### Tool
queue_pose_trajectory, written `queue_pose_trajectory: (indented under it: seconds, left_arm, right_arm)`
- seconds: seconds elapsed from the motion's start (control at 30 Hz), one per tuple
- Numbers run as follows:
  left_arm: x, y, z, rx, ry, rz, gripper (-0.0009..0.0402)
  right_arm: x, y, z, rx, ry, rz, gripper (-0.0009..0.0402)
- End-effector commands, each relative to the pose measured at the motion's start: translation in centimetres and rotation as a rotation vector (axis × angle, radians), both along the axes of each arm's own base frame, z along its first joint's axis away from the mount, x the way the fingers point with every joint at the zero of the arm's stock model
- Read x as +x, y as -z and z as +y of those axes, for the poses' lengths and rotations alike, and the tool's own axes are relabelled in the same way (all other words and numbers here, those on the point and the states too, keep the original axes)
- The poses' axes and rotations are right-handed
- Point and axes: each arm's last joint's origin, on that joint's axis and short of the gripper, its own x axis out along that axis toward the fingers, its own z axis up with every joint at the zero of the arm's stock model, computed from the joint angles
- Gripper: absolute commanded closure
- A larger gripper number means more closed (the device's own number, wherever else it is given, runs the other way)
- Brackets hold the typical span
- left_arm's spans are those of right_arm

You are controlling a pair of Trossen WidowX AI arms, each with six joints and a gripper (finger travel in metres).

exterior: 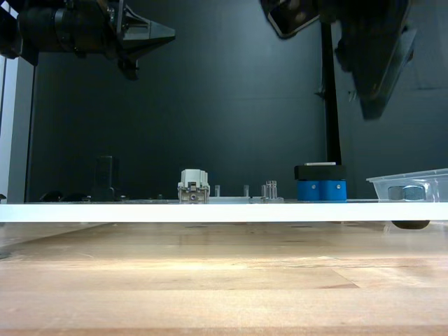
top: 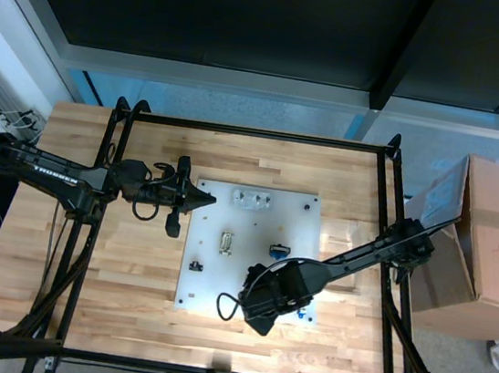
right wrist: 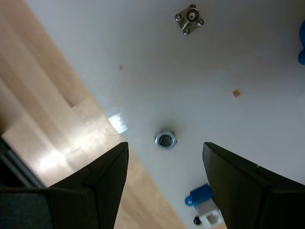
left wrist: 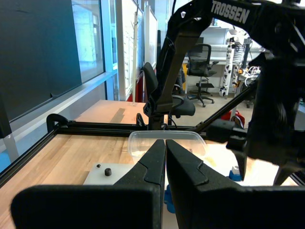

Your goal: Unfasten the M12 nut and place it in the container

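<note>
left hand (left wrist: 165, 143) closed empty at board (right wrist: 214, 71) edge | right hand (right wrist: 165, 146) spread wide above nut (right wrist: 158, 140) on stud (right wrist: 166, 140), outside container (exterior: 413, 178)

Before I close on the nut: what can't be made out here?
- Silver nut: hidden in the high view under the right gripper, hanging above it, jaws open.
- How far down its stud it sits: right wrist view looks straight down, hiding the ribs; low view sets it against the clear tray.
- Tray's inside: right arm partly crosses it in the high view.
- Left gripper, jaws shut, over the white board's left edge: nothing hidden.
</note>
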Motion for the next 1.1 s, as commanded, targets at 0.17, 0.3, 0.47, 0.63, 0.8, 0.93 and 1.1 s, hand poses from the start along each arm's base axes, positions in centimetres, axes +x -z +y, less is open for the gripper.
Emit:
queue_pose_trajectory:
  seconds: [0.17, 0.3, 0.47, 0.63, 0.8, 0.93, 1.1]
  left_arm:
    - [0.0, 0.0, 0.0, 0.000, 0.000, 0.000, 0.0393]
    - [0.0, 0.0, 0.0, 0.000, 0.000, 0.000, 0.0393]
    - [0.0, 0.0, 0.0, 0.000, 0.000, 0.000, 0.0393]
    - [0.0, 0.0, 0.0, 0.000, 0.000, 0.000, 0.0393]
    - [0.0, 0.0, 0.0, 0.000, 0.000, 0.000, 0.0393]
    - [0.0, 0.0, 0.0, 0.000, 0.000, 0.000, 0.0393]
    - [0.0, 0.0, 0.0, 0.000, 0.000, 0.000, 0.0393]
  right_arm:
    - [1.1, 2.3, 0.4, -0.008, -0.021, 0.012, 0.0178]
    - [1.4, 3.2, 0.4, -0.015, -0.019, 0.025, 0.0178]
    - [1.9, 4.2, 0.5, -0.034, -0.015, 0.029, 0.0186]
    - [2.1, 4.9, 0.5, -0.041, -0.013, 0.039, 0.0223]
    - [2.1, 4.9, 0.4, -0.042, -0.012, 0.040, 0.0277]
    - [2.0, 5.0, 0.4, -0.046, -0.015, 0.049, 0.0324]
    - [1.9, 5.3, 0.3, -0.050, -0.020, 0.057, 0.0376]
